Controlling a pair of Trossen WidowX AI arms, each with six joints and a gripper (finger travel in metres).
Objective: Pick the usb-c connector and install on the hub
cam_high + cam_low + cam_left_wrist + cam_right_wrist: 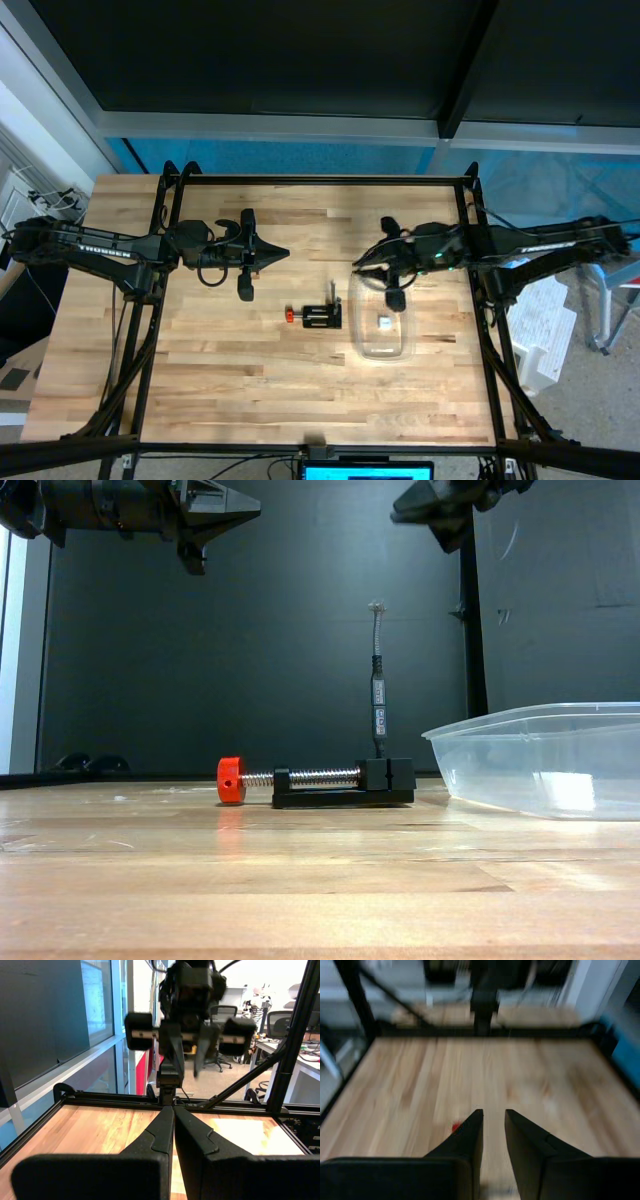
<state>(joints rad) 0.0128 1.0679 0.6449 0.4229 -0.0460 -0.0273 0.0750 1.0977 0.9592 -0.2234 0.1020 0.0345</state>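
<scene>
**Left gripper** (284, 253): carried high over the table (230, 390), beyond the hub (340, 799) and on its knob side. The arm is stretched level and the tips are aimed at the opposite arm. The fingers are pressed together, and nothing is gripped.

**Right gripper** (360, 266): carried equally high, beyond the hub on its other side, above the far end of the tray (540, 765). It is pointed toward the left arm. The fingers are parted by a narrow gap, and nothing is gripped.

**Poorly seen:** the right wrist view is blurred, and of the hub only a red speck is made out there. A small white item (385, 322) inside the tray cannot be identified. It cannot be told how deeply the plug is seated.

**Hub:** a black block on a flat bar, fitted with a bright threaded screw (315, 777) and an orange-red knob (230, 780).

**Usb-c connector** (379, 705): a slim dark plug on a grey braided stub with a pale frayed tip. It is stood upright in the hub's end opposite the knob.

**Tray:** clear plastic with rounded corners, set just beside that same end.

**Table:** pale wooden planks, bordered by a black frame (320, 180).
</scene>
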